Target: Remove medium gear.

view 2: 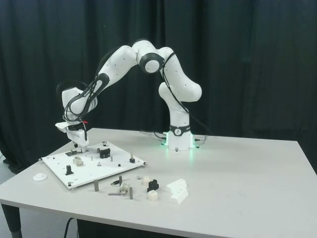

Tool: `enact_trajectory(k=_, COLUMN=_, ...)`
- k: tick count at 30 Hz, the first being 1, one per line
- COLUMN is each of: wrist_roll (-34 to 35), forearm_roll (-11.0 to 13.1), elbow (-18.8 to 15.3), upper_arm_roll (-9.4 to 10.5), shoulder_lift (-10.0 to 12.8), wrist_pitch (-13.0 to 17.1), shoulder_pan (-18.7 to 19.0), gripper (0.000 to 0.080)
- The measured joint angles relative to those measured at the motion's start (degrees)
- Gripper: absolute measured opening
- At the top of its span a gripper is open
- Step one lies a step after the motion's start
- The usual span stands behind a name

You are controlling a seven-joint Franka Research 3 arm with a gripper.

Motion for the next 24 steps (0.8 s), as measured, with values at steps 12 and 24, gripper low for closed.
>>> enact_trajectory(k=12, wrist_roll=0.0, forearm_roll=1.0, elbow=-0.7, upper_arm_roll=0.35, shoulder_lift=0.0, wrist_pitch=1.6, shoulder_pan=0.0, gripper=0.0704)
enact_trajectory(k=24, wrist_roll=0.0, forearm_roll=1.0, elbow=-0.8, upper_arm_roll=0.38, shoulder_lift=0.0, wrist_pitch=2.1, shoulder_pan=0.0, gripper=0.0524)
